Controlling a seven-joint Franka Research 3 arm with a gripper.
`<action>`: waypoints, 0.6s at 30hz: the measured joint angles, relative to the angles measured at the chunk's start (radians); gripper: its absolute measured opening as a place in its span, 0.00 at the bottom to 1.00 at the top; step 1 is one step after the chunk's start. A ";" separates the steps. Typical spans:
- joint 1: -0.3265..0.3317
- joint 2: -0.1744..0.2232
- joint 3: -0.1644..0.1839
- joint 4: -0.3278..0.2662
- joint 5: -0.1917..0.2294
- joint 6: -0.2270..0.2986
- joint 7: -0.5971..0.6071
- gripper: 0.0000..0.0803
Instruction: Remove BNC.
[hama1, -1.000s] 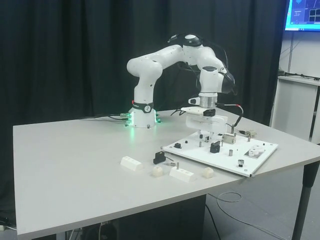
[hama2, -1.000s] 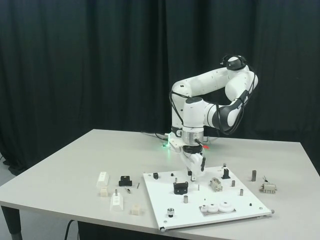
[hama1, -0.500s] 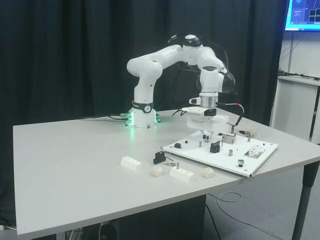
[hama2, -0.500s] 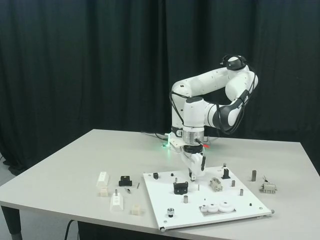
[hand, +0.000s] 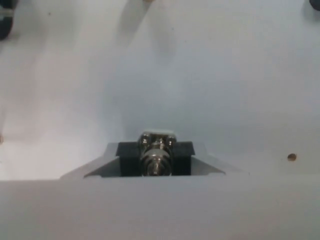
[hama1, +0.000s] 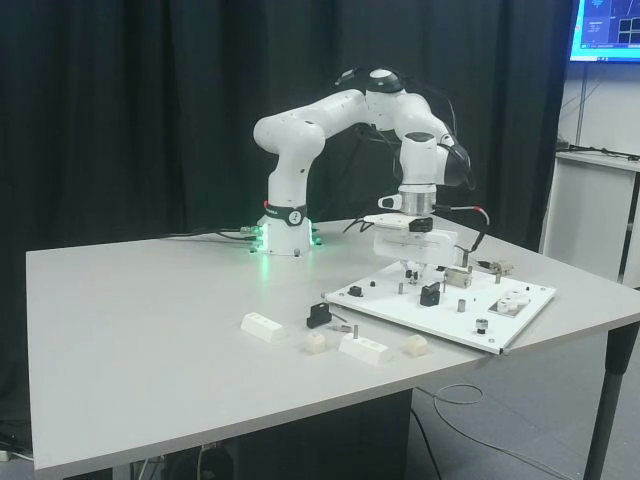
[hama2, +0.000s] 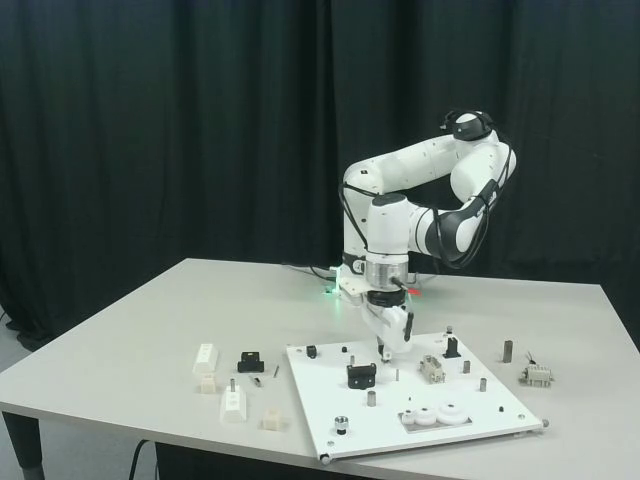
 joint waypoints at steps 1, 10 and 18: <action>0.000 0.000 0.000 0.000 0.000 0.000 -0.011 0.15; 0.000 0.000 0.001 0.001 -0.001 0.000 -0.104 0.15; -0.001 0.000 0.002 0.005 -0.008 0.000 -0.217 0.15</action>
